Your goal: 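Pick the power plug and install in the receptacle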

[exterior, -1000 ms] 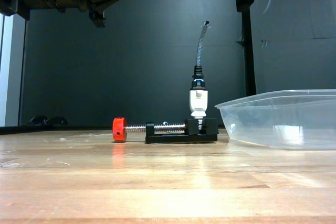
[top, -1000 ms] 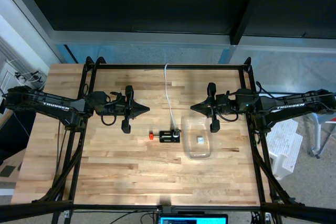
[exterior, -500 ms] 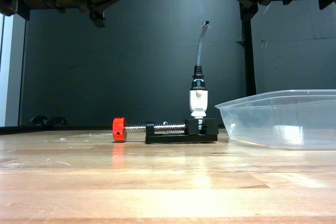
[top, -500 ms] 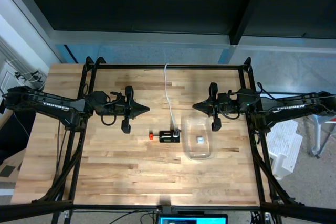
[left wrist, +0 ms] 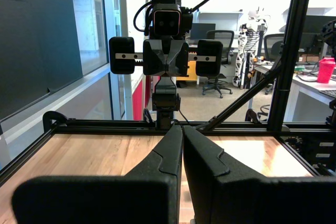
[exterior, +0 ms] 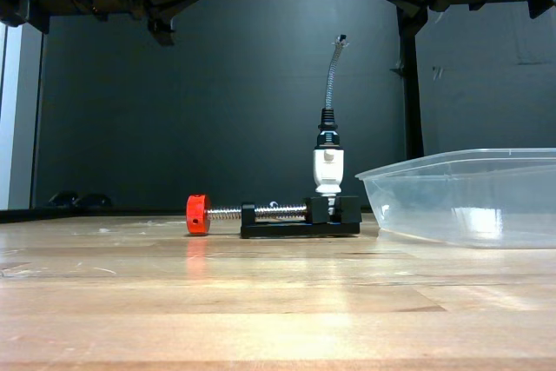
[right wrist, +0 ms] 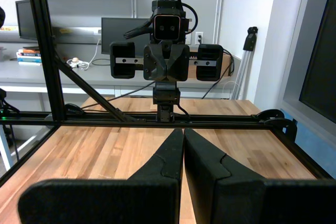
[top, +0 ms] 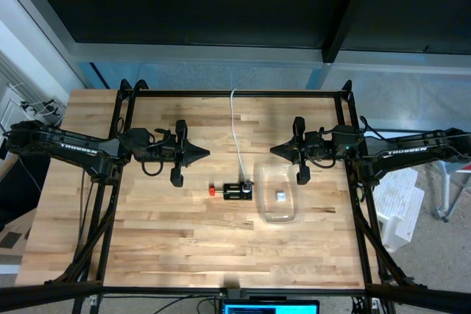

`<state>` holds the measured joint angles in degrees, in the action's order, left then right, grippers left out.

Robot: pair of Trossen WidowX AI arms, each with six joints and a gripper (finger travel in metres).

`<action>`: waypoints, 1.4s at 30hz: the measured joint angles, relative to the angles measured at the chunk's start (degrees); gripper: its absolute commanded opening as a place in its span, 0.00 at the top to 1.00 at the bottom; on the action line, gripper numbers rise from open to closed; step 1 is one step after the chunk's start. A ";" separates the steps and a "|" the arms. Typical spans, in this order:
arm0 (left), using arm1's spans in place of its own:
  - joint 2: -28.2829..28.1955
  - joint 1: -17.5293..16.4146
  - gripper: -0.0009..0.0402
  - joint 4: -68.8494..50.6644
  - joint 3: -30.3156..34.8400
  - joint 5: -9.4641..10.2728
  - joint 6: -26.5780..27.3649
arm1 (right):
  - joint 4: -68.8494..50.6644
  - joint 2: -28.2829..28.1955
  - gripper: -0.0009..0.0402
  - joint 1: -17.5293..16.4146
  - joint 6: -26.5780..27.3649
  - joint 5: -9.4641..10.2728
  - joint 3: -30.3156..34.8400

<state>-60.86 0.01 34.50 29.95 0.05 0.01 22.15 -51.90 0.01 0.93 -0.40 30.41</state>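
High view: my left gripper (top: 204,154) and right gripper (top: 274,151) hang apart above the table (top: 147,233); the power plug I cannot find.

Low view: the receptacle (exterior: 328,168) stands upright in its clamp (exterior: 300,217), just beside the tray (exterior: 452,162).

Wrist views: both pairs of fingers (left wrist: 168,150) are pressed together, holding nothing.

The plug is probably light and stiff-bodied with a limp tail, so I should pinch its body, not the wire.
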 measured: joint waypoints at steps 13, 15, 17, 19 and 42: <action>0.02 0.00 0.98 -0.02 0.00 -0.02 0.00 | -0.50 0.00 0.98 0.00 -0.02 0.00 0.00; 0.00 0.00 0.98 -0.02 0.00 -0.02 0.00 | -0.81 -0.02 0.98 0.00 -0.02 0.00 0.00; 0.02 0.00 0.98 0.00 0.00 -0.02 0.00 | -1.18 -0.02 0.98 0.00 -0.02 0.00 0.00; 0.00 0.00 0.98 -0.02 -0.02 0.00 0.00 | -1.66 -0.02 0.98 0.00 -0.02 0.00 0.00; 0.02 0.00 0.98 0.00 -0.02 0.00 0.02 | -2.25 -0.04 0.98 0.00 -0.04 0.00 0.00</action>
<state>-60.84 0.01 34.50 29.93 0.05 0.03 19.90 -51.94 0.01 0.89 -0.40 30.41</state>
